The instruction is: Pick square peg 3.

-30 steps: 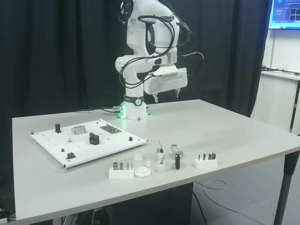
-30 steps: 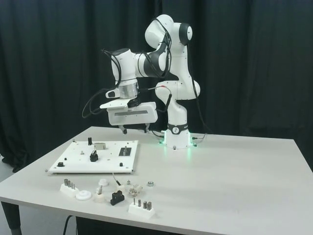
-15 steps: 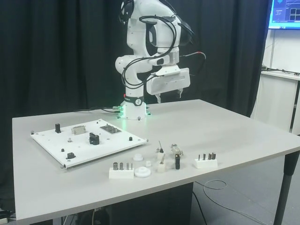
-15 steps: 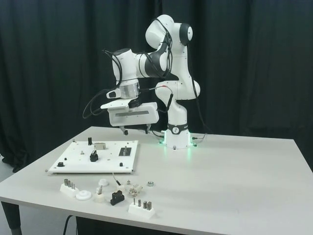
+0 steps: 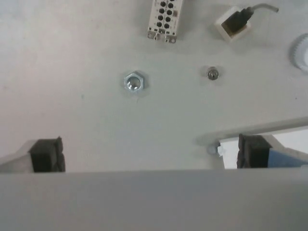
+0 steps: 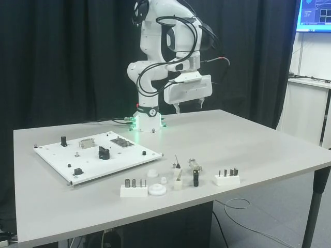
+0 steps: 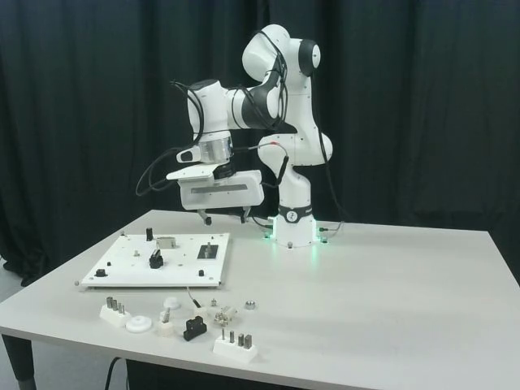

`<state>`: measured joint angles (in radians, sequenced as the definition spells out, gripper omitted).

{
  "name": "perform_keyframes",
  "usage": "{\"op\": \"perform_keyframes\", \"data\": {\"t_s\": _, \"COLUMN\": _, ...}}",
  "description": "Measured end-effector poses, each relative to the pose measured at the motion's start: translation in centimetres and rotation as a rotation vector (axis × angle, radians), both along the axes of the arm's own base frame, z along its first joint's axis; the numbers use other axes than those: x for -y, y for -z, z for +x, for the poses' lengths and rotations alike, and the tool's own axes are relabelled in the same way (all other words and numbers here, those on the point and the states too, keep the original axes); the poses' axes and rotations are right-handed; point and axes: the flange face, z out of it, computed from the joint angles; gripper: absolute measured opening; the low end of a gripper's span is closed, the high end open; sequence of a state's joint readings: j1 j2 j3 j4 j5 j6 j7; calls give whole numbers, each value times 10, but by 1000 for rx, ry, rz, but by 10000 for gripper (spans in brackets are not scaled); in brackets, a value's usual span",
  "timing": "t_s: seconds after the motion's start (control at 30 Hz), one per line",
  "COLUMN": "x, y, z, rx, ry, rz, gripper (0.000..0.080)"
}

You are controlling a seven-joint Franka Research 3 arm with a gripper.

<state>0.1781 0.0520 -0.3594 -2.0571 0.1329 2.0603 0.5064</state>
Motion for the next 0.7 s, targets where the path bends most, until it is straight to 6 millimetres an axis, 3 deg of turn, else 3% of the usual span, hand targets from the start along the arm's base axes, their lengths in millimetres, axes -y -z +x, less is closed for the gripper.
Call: {"op": "perform_keyframes", "data": {"t_s": 0.7, "x": 6, "y": -2, "z": 12, "rx": 19, "ry": 8, "rz": -19, "gripper": 800}}
